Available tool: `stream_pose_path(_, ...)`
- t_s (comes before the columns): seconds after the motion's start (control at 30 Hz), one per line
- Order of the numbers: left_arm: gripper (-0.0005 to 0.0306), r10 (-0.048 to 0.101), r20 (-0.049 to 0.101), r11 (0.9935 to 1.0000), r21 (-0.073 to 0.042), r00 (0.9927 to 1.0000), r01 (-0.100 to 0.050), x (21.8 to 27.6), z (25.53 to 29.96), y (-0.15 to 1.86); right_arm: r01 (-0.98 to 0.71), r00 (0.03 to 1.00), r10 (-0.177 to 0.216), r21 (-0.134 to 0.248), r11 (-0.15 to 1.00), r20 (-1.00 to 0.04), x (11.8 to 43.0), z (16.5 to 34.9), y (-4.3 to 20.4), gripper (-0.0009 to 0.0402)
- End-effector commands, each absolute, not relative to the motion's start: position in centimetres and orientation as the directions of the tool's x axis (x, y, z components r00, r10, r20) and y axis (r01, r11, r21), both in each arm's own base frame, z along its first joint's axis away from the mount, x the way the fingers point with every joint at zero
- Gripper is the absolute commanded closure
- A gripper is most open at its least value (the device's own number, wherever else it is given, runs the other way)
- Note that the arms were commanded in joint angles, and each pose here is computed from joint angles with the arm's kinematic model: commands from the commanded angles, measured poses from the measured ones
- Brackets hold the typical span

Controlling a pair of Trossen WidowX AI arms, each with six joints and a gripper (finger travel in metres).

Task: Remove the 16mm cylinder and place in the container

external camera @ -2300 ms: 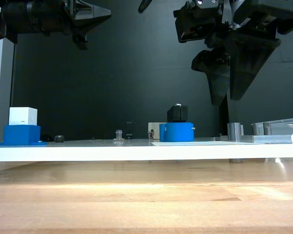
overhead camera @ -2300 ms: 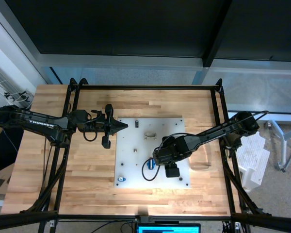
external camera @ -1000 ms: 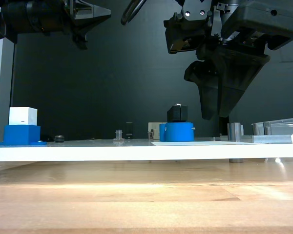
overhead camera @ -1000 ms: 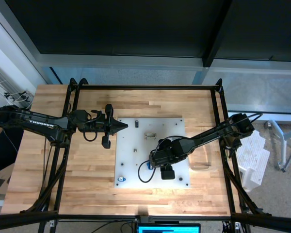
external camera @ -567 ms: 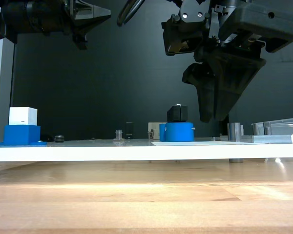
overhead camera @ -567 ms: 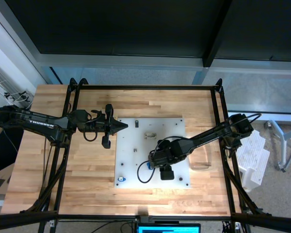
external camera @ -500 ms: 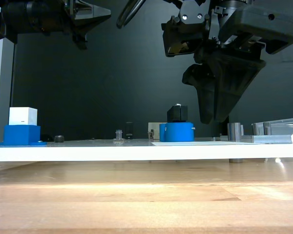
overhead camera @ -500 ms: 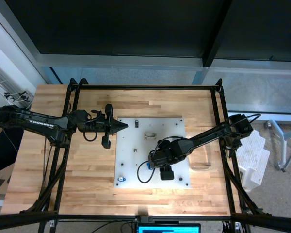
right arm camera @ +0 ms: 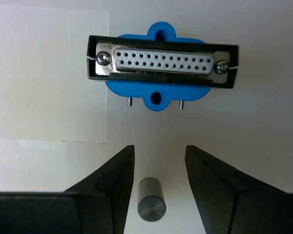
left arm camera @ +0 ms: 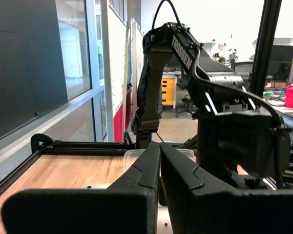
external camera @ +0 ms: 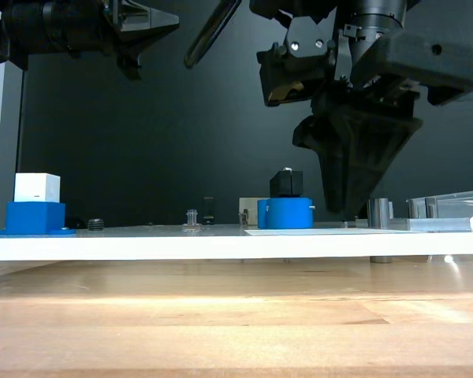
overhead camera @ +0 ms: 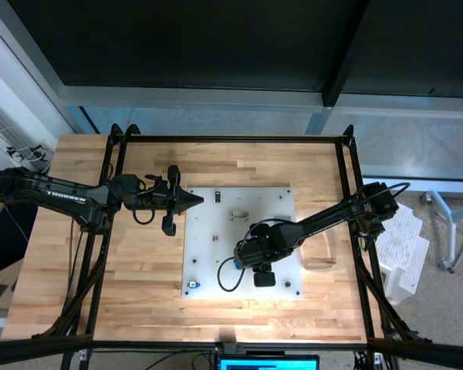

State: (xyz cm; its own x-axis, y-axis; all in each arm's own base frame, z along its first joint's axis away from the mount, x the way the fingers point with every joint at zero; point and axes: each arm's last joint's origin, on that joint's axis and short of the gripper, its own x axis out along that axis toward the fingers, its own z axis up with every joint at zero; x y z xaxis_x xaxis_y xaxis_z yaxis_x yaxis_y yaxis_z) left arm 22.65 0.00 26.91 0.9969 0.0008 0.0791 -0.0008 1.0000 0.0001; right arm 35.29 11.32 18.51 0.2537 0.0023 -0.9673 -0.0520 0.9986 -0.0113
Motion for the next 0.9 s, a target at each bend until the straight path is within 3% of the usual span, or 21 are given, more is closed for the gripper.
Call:
stream_pose_path(0.03,0.0300,0.001,0.079,1.00000,0.001,0.99687,-0.001,22.65,26.91,0.01,-0.052,0.259,0.004,-0.010,0.999,-0.966,35.34,18.52,11.35,0.0272)
stream_pose_path(0.53,0.0300,0.001,0.079,1.00000,0.001,0.99690,-0.001,22.65,26.90,0.01,-0.050,0.264,0.004,-0.010,0.999,-0.965,35.40,18.53,11.29,0.0395)
stream_pose_path(0.9,0.0300,0.000,0.079,1.00000,0.000,0.99690,0.000,22.65,26.90,0.00,-0.049,0.264,0.001,-0.012,0.999,-0.964,35.41,18.53,11.26,0.0393)
